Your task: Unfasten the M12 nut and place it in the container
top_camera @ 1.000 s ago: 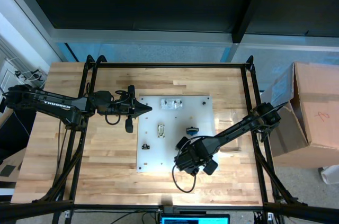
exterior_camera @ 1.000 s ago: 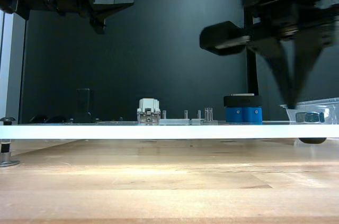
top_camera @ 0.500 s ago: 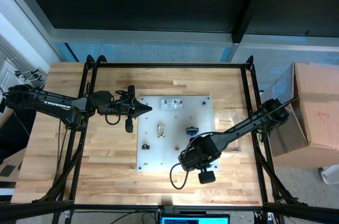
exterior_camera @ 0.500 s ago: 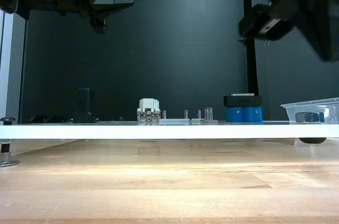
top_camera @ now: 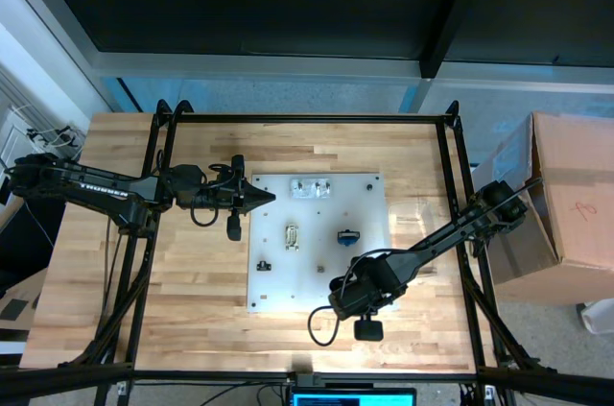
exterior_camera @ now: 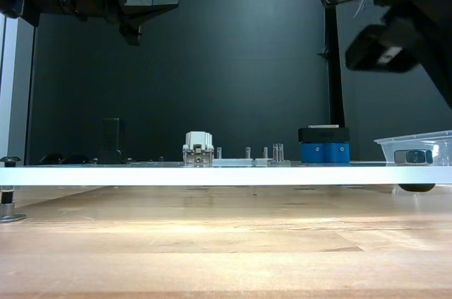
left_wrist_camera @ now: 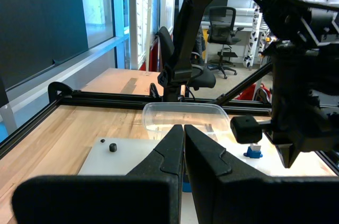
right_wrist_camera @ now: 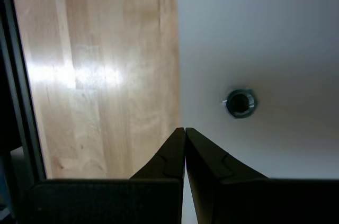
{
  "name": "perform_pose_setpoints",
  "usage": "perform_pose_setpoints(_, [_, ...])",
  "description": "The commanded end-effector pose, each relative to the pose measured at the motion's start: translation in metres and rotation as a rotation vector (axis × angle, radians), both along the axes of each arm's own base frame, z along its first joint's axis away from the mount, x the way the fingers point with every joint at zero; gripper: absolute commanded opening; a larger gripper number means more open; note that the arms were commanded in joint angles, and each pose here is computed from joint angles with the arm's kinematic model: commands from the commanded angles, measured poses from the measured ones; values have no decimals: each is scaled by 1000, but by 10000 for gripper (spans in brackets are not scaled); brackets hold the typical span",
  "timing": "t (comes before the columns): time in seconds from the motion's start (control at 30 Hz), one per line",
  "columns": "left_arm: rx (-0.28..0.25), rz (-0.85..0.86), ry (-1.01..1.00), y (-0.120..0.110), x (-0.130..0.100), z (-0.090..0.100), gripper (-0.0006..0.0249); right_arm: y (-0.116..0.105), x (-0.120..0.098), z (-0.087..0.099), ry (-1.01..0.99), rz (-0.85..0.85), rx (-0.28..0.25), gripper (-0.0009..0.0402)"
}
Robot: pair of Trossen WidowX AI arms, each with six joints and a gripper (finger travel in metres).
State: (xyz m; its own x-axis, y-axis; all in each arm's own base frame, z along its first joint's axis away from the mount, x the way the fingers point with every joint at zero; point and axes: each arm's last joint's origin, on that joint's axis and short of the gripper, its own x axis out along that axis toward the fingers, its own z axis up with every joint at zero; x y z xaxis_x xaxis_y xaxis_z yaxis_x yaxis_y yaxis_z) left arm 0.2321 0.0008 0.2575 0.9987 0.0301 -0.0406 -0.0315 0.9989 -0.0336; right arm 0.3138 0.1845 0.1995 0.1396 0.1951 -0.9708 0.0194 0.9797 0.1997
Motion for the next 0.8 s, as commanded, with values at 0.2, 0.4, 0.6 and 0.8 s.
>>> perform_pose_setpoints(0.2, [0, 0, -1, 0, 0, 0, 0, -7, 0, -12, 3, -16, -4, 0])
perform_pose_setpoints(0.4, [0, 0, -1, 0, 0, 0, 0, -10, 2, -19, -15, -25, 3, 0])
perform_pose_setpoints(0.6, [0, 0, 0, 0, 0, 0, 0, -13, 2, -21, -20, -33, -13, 0])
perform_pose_setpoints(0.8, [0, 0, -1, 0, 0, 0, 0, -21, -1, -19, -28, -76, -192, 0])
